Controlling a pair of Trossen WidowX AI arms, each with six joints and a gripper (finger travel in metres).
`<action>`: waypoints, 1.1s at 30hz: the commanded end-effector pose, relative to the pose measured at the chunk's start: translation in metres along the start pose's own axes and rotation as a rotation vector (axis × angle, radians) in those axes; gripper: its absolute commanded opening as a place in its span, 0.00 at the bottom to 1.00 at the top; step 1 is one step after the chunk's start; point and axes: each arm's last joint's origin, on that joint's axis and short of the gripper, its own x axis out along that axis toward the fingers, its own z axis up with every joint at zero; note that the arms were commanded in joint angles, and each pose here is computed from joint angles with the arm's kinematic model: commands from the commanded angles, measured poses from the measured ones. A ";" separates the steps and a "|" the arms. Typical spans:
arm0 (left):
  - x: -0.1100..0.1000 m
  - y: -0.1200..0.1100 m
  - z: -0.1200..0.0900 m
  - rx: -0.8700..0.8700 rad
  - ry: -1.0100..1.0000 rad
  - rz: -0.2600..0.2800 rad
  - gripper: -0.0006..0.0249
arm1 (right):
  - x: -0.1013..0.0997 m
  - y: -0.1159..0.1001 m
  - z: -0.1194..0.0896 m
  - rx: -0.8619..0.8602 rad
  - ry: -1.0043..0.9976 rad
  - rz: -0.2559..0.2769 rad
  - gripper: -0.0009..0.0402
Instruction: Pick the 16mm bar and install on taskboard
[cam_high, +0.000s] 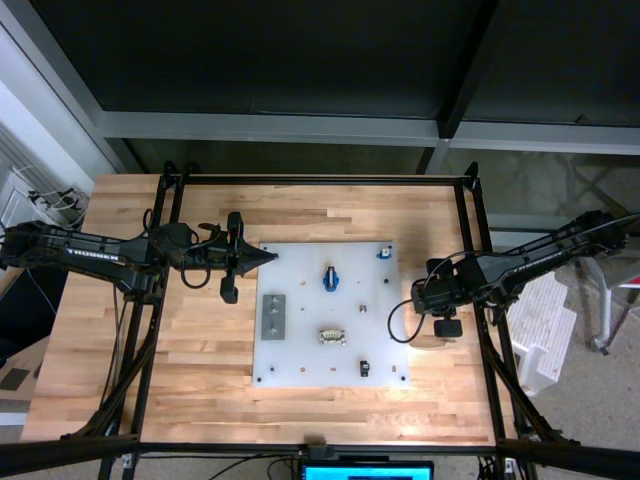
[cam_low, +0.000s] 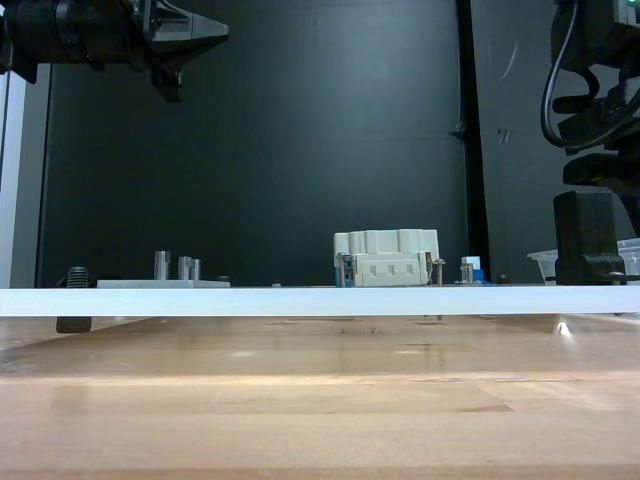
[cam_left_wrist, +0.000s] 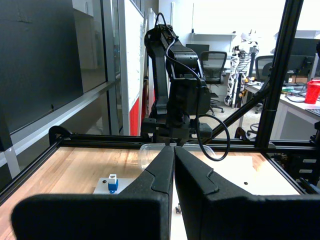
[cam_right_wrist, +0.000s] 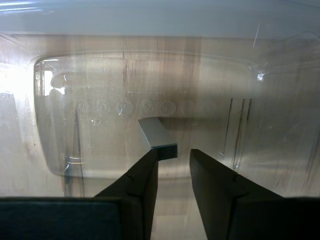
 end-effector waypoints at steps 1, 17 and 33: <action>0.000 0.000 0.000 0.000 0.000 0.000 0.02 | 0.000 0.000 0.000 0.000 0.001 0.004 0.14; 0.000 0.000 0.000 0.000 0.000 0.000 0.03 | 0.000 0.000 0.000 0.000 0.001 0.004 0.02; 0.000 0.000 0.000 0.000 0.000 0.000 0.02 | -0.001 0.000 0.000 -0.001 0.004 0.003 0.02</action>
